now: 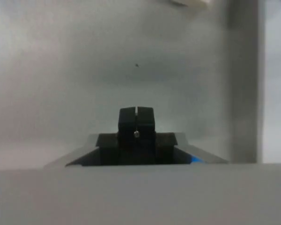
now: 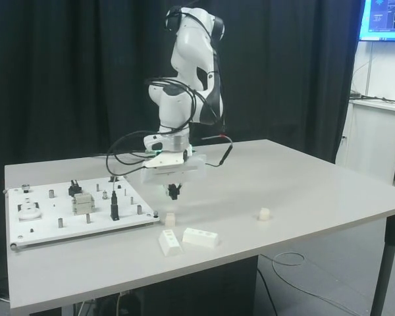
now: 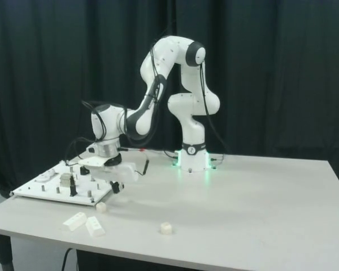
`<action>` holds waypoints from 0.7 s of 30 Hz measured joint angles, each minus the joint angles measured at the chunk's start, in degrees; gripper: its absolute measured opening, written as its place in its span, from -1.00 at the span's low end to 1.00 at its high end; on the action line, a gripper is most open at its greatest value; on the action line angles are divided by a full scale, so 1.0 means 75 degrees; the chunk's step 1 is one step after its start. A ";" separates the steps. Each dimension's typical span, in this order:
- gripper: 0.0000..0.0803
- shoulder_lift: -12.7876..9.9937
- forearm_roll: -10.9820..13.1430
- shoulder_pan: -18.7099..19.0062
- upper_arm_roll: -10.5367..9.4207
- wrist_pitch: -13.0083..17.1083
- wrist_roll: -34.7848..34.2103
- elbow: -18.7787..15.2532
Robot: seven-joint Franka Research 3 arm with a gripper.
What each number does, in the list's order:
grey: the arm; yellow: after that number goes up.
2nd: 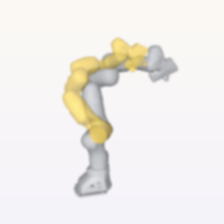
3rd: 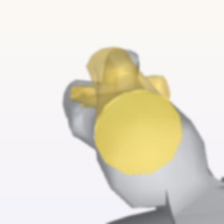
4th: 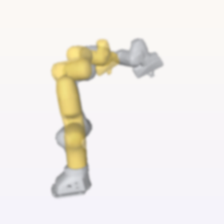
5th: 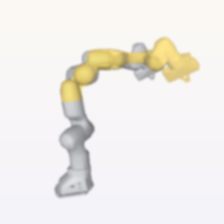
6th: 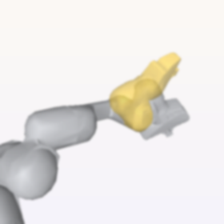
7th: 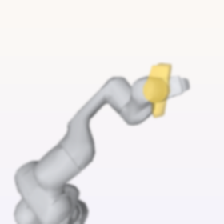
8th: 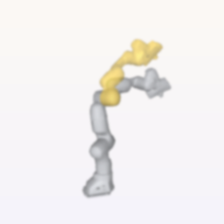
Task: Place D-SUB.
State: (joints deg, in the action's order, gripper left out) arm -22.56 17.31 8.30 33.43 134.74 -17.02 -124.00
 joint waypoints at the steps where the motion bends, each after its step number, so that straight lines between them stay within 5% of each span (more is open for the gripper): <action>1: -0.62 -0.0012 0.0024 0.0000 -0.0030 0.0085 -0.0007 -0.0034; 11: -0.62 -0.0194 0.0344 0.0000 -0.0293 0.0813 -0.0019 -0.0276; 21: -0.62 -0.0352 0.0448 0.0000 -0.0419 0.1058 -0.0019 -0.0292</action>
State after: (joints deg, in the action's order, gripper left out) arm -25.20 20.67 8.30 30.29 142.68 -17.16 -126.19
